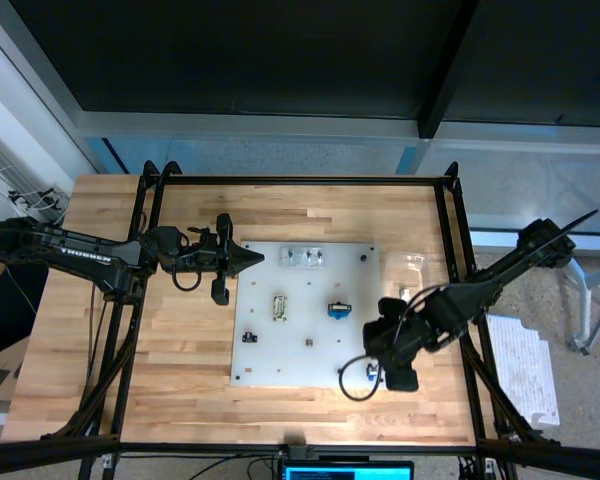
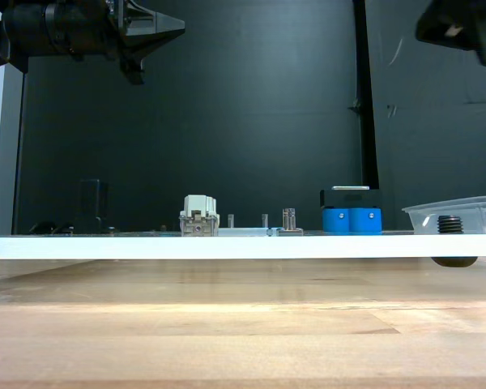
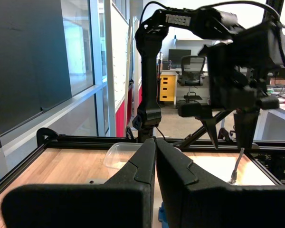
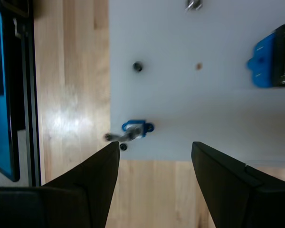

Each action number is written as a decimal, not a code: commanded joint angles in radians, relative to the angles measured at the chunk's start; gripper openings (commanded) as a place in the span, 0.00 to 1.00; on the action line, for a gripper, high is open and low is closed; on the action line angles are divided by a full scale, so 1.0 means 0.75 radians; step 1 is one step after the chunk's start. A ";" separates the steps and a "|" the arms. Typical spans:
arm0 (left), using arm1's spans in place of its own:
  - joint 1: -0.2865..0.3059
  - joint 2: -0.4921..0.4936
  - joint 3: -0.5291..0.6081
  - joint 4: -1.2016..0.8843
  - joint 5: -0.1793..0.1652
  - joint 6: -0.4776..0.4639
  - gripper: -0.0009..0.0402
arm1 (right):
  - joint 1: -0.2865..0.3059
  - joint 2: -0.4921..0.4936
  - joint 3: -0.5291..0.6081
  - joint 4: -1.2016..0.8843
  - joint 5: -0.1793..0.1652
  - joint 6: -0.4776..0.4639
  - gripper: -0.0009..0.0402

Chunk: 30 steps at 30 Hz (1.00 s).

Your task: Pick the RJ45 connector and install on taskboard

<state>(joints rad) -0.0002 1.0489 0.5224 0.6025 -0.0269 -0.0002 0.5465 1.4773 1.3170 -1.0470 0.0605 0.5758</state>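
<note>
High view, left to right. Left pincer [image 1: 256,258] shut, empty, hanging above far left corner of taskboard [image 1: 280,350], a flat white square mid-tabletop [image 1: 180,400], studded with small fixtures [image 1: 278,308]. Right pincer [image 4: 155,145] wide open, empty, above near right corner. RJ45 connector not made out; risk of seizing a fixed blue part [image 4: 137,127] instead.

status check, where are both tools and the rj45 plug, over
Left tool shut, empty, high by taskboard left edge. Right tool open, empty, above board's near right corner. RJ45 connector not spotted. No obstruction seen.
</note>
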 commanded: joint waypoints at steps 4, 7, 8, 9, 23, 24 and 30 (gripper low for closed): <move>0.001 0.001 0.001 0.000 0.000 0.001 0.02 | -0.157 -0.064 0.000 0.008 0.004 -0.119 0.40; 0.001 0.000 0.001 0.000 0.000 0.000 0.02 | -0.247 -0.082 0.000 0.042 0.011 -0.194 0.33; 0.000 0.000 0.001 0.000 0.000 0.001 0.02 | -0.278 -0.085 0.000 0.058 0.027 -0.218 0.30; 0.000 0.000 0.001 0.000 0.000 0.000 0.02 | -0.306 -0.088 0.000 0.077 0.042 -0.244 0.28; 0.001 0.000 0.001 0.000 0.000 0.000 0.02 | -0.635 -0.168 -0.033 0.345 0.024 -0.614 0.02; 0.000 0.001 0.001 0.000 0.000 0.000 0.02 | -0.655 -0.176 -0.038 0.360 0.015 -0.638 0.02; 0.001 0.000 0.001 0.000 0.000 0.001 0.02 | -0.750 -0.228 -0.072 0.446 -0.014 -0.734 0.02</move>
<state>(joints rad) -0.0002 1.0489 0.5228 0.6025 -0.0273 -0.0002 -0.0040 1.3140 1.2686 -0.7296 0.0513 0.0360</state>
